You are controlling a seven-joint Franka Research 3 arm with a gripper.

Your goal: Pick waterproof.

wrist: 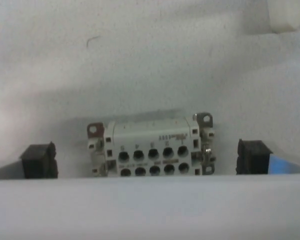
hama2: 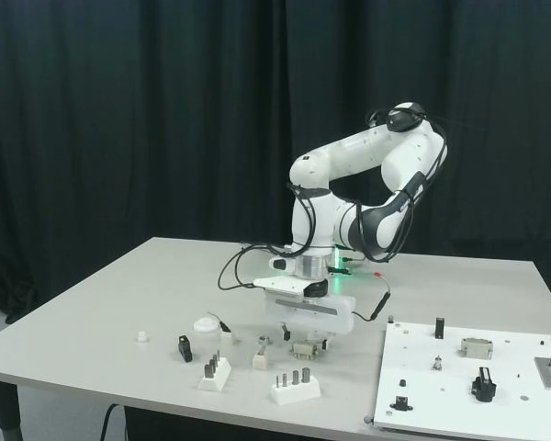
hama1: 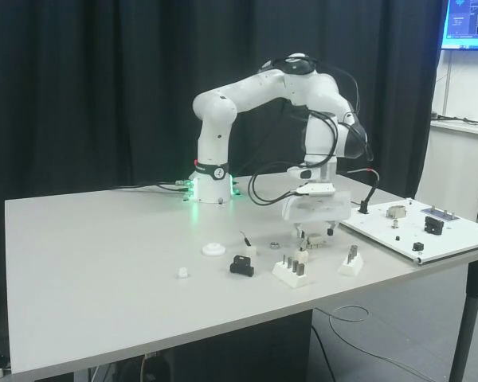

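Poised low over the grey table (hama1: 103, 239), the open, empty gripper (wrist: 145, 160) straddles the waterproof connector (wrist: 152, 147), a rigid, light-looking block best pinched across its flat flanks, at three and nine o'clock.

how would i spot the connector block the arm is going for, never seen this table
Find the white arm's gripper, low over the grey table near the white board. Between its black fingertips lies the connector block. Only it has two rows of round sockets and metal corner tabs.
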